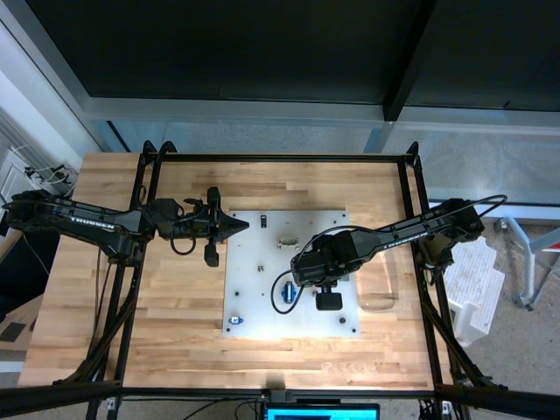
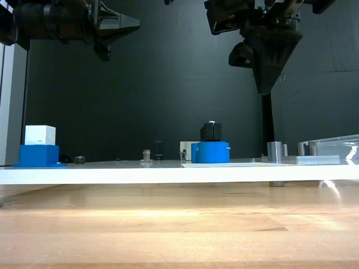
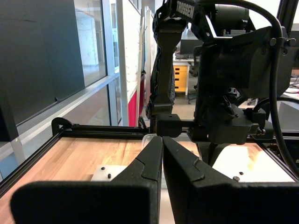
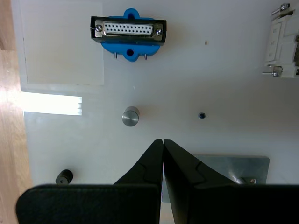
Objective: Remove the 16mm cylinder and place in the container
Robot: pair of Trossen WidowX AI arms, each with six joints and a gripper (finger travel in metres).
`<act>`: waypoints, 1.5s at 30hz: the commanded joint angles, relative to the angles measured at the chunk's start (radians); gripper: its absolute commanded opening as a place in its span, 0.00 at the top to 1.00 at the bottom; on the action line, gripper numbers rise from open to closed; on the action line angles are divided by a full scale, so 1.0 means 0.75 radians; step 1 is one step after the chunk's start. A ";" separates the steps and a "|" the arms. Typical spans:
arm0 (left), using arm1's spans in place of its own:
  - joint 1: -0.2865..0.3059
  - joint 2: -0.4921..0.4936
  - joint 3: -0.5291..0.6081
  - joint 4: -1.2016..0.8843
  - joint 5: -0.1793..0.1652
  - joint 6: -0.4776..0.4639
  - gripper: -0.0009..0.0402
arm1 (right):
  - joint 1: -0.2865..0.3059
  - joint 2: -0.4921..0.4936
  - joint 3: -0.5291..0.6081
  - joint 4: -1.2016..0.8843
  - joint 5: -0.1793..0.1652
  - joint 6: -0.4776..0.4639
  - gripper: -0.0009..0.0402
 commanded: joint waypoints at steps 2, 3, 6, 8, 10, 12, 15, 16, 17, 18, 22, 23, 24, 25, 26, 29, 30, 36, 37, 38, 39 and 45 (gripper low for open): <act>0.000 0.001 0.000 0.000 0.000 0.000 0.98 | 0.004 0.001 -0.023 0.037 0.006 0.002 0.98; 0.001 0.001 0.000 0.000 0.000 0.000 0.98 | 0.005 0.001 -0.028 0.040 0.013 0.002 0.98; 0.001 0.001 0.000 0.000 0.000 0.000 0.98 | 0.009 0.001 -0.040 0.042 0.024 0.002 0.98; 0.000 0.001 0.000 0.000 0.000 0.000 0.98 | 0.013 0.001 -0.046 0.047 0.024 0.002 0.98; 0.001 0.001 0.000 0.000 0.000 0.000 0.98 | 0.017 0.001 -0.051 0.055 0.024 0.003 0.98; 0.000 0.001 0.000 0.000 0.000 0.000 0.98 | 0.023 0.001 -0.062 0.073 0.024 0.003 0.98; 0.000 0.001 0.000 0.001 0.000 0.000 0.98 | 0.031 0.001 -0.079 0.106 0.023 0.004 0.98; 0.001 0.001 0.000 0.000 0.000 0.000 0.98 | 0.033 0.001 -0.086 0.117 0.023 0.004 0.98; 0.001 0.001 0.000 0.000 0.000 0.000 0.98 | 0.034 0.001 -0.092 0.127 0.023 0.004 0.98; 0.000 0.001 0.000 0.000 0.000 0.000 0.98 | 0.037 0.001 -0.097 0.130 0.024 0.007 0.98; 0.001 0.001 0.000 0.000 0.000 0.000 0.98 | 0.042 0.001 -0.107 0.134 0.024 0.009 0.98; 0.001 0.001 0.000 0.000 0.000 0.000 0.98 | 0.042 0.001 -0.110 0.137 0.024 0.008 0.98; 0.001 0.001 0.000 0.000 0.000 0.000 0.98 | 0.043 0.001 -0.112 0.138 0.024 0.008 0.98; 0.000 0.001 0.000 0.000 0.000 0.000 0.98 | 0.045 0.001 -0.114 0.139 0.024 0.008 0.98; 0.001 0.001 0.000 0.000 0.000 0.000 0.98 | 0.045 0.001 -0.116 0.141 0.024 0.008 0.98; 0.001 0.001 0.000 0.000 0.000 0.000 0.98 | 0.050 0.001 -0.118 0.143 0.028 0.008 0.98; 0.001 0.001 0.000 0.000 0.000 0.000 0.98 | 0.051 0.001 -0.118 0.144 0.033 0.008 0.98; 0.001 0.001 0.000 0.000 0.000 0.000 0.98 | 0.056 0.046 -0.118 0.167 0.032 0.008 0.98; 0.001 0.001 0.000 0.000 0.000 0.000 0.98 | 0.057 0.046 -0.118 0.172 0.032 0.008 0.98; 0.000 0.001 0.000 0.000 0.000 0.000 0.98 | 0.057 0.046 -0.118 0.177 0.032 0.008 0.98; 0.000 0.001 0.000 0.001 0.000 0.000 0.98 | 0.058 0.047 -0.118 0.180 0.033 0.008 0.98; 0.000 0.001 0.000 0.000 0.000 0.000 0.98 | 0.064 0.076 -0.118 0.186 0.032 0.009 0.98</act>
